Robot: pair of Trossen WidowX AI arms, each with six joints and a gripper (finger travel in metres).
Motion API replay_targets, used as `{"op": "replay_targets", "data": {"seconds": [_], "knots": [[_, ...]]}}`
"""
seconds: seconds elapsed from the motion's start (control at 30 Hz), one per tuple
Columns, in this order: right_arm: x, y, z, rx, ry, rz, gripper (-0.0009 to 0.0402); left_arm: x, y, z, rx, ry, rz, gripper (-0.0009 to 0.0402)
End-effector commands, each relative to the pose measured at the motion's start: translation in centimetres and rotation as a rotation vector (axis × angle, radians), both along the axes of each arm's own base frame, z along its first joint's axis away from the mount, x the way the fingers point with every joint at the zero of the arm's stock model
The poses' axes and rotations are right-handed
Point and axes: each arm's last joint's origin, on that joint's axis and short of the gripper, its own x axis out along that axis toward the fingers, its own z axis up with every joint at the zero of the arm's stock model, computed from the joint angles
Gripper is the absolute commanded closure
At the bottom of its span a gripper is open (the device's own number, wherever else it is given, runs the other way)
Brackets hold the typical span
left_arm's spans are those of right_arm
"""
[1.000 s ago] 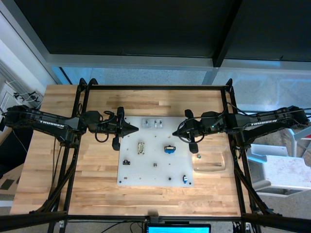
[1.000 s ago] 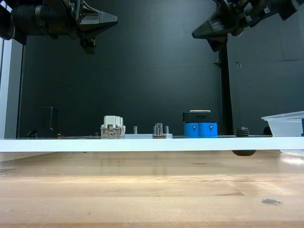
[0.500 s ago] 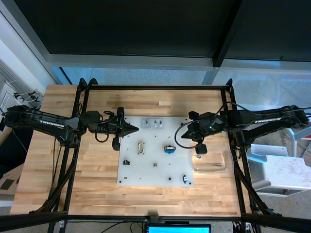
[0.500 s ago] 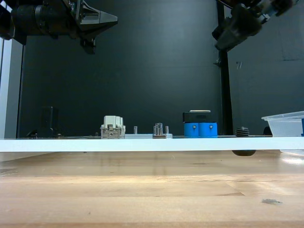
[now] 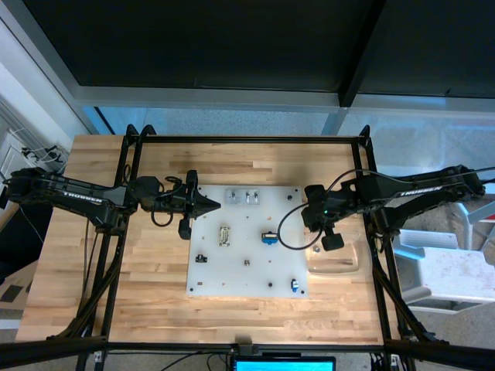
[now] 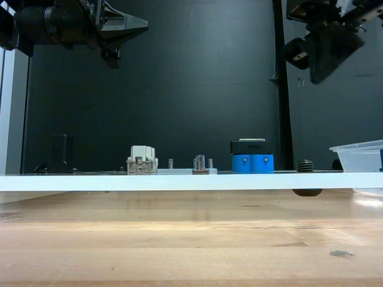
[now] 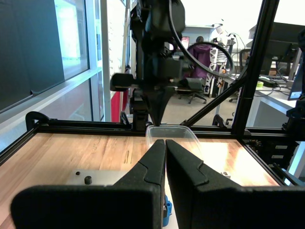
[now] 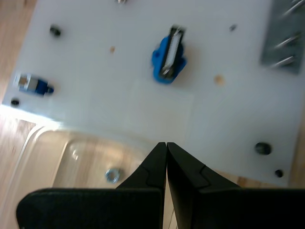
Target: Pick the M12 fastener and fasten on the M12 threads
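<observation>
Small silver nut (image 8: 112,175) lies flat on the floor of the clear tray (image 8: 44,137), off the white board (image 8: 119,114) on its right side, nothing touching it. It is not on the stud (image 6: 306,165), which shows bare ribs low right in the low view, in front of the tray. Nut judged light, hard metal and smooth, so it will likely slide on the slick tray floor or skate out of a loose pinch. Best hold is probably across two opposite flats from above, keeping the hole upright and clear for the stud. Not fragile, squeeze can be firm. Right end effector (image 8: 166,144) hangs high over the tray's board-side rim, pointing down, upper right in the low view, well above the nut. Its two fingers are pressed tip to tip, clenched on nothing, so they would need to spread before dropping around the nut. Left end effector (image 7: 165,141) sits up in the air over the board's left edge, upper left in the low view, tips also pinched together, empty, touching nothing. Tray rests on the wooden counter (image 5: 155,309).
</observation>
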Motion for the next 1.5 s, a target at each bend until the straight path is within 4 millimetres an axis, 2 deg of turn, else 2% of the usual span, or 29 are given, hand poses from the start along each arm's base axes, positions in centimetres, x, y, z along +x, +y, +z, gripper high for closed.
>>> {"op": "replay_targets", "data": {"seconds": [0.03, 0.33, 0.77, 0.9, 1.03, 1.27, 1.5], "knots": [[0.0, 0.8, -0.9, -0.02, 0.091, 0.041, 0.0393, 0.0, 0.0, 0.0, 0.0, 0.0, 0.0, 0.0393], [0.6, 1.8, -3.5, -0.078, 0.31, 0.133, 0.0393, 0.0, 0.0, 0.0, 0.0, 0.0, 0.0, 0.0393], [0.8, 3.2, -5.7, -0.108, 0.357, 0.228, 0.0358, 0.0, 0.0, 0.0, 0.0, 0.0, 0.0, 0.0393], [0.4, 3.7, -6.7, -0.112, 0.366, 0.255, 0.0333, 0.0, 0.0, 0.0, 0.0, 0.0, 0.0, 0.0393], [0.3, 4.1, -7.5, -0.102, 0.342, 0.239, 0.029, 0.0, 0.0, 0.0, 0.0, 0.0, 0.0, 0.0393], [0.2, 4.1, -8.0, -0.105, 0.344, 0.241, 0.0222, 0.0, 0.0, 0.0, 0.0, 0.0, 0.0, 0.0393], [0.7, 4.3, -9.3, -0.11, 0.39, 0.223, 0.0205, 0.0, 0.0, 0.0, 0.0, 0.0, 0.0, 0.0393]]}}
